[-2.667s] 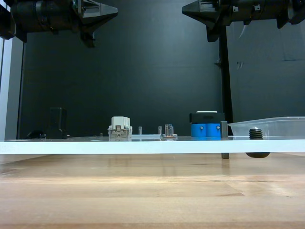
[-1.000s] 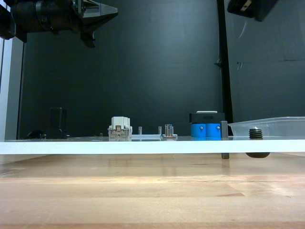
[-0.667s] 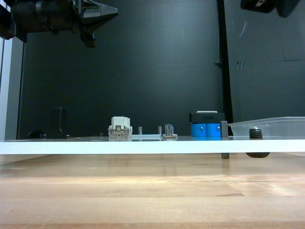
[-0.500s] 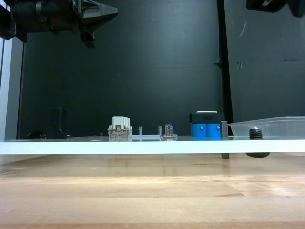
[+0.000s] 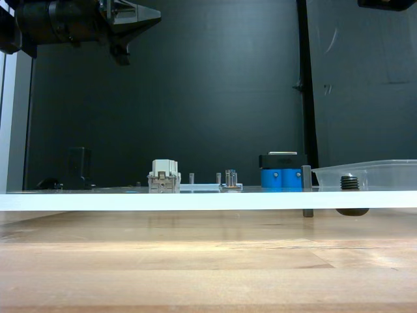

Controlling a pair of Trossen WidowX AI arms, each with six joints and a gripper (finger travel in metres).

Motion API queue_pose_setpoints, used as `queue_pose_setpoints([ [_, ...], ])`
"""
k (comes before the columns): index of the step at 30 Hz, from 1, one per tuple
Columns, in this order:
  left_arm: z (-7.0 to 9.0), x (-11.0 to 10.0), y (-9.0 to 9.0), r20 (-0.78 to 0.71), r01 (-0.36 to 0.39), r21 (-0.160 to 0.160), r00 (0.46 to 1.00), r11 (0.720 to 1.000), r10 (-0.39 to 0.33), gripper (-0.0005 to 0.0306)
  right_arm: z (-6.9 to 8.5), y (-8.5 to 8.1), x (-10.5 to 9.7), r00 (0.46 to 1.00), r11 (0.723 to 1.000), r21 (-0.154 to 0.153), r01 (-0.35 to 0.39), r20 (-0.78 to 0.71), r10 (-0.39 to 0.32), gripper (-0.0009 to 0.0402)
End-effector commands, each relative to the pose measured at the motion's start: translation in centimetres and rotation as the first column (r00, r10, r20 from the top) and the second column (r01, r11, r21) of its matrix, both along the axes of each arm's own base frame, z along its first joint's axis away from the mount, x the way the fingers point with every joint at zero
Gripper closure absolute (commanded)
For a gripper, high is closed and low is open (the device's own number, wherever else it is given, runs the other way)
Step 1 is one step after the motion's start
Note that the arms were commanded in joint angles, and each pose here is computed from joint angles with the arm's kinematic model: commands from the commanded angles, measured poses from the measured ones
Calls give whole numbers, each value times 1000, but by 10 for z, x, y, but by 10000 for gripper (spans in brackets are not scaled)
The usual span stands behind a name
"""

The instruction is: Remove the rj45 connector and place it in the container

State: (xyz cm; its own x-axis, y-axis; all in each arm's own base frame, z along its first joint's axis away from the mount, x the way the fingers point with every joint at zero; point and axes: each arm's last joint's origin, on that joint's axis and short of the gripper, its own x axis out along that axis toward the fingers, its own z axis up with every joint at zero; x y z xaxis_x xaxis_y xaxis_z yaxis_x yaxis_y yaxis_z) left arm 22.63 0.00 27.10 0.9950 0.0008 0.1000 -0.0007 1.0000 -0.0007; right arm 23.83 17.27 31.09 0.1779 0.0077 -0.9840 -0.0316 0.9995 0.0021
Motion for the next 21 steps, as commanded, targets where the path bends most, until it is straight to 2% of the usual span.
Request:
queue_pose_setpoints([
  [1, 0, 0, 0, 1, 0, 0, 1000, 1000, 0, 300, -3, 2, 0, 1000, 1000, -11, 19, 14, -19, 319],
  [6, 0, 0, 0, 1, 0, 0, 1000, 1000, 0, 300, -9, 5, 3, 999, 1000, -11, 28, 42, -28, 266],
  [12, 0, 0, 0, 1, 0, 0, 1000, 1000, 0, 300, -18, 10, 9, 999, 999, -28, 27, 46, -26, 217],
  [18, 0, 0, 0, 1, 0, 0, 1000, 1000, 0, 300, -32, 15, 16, 998, 999, -33, 20, 57, -18, 202],
  [21, 0, 0, 0, 1, 0, 0, 1000, 1000, 0, 300, -39, 18, 18, 998, 1000, -11, 19, 68, -18, 204],
])
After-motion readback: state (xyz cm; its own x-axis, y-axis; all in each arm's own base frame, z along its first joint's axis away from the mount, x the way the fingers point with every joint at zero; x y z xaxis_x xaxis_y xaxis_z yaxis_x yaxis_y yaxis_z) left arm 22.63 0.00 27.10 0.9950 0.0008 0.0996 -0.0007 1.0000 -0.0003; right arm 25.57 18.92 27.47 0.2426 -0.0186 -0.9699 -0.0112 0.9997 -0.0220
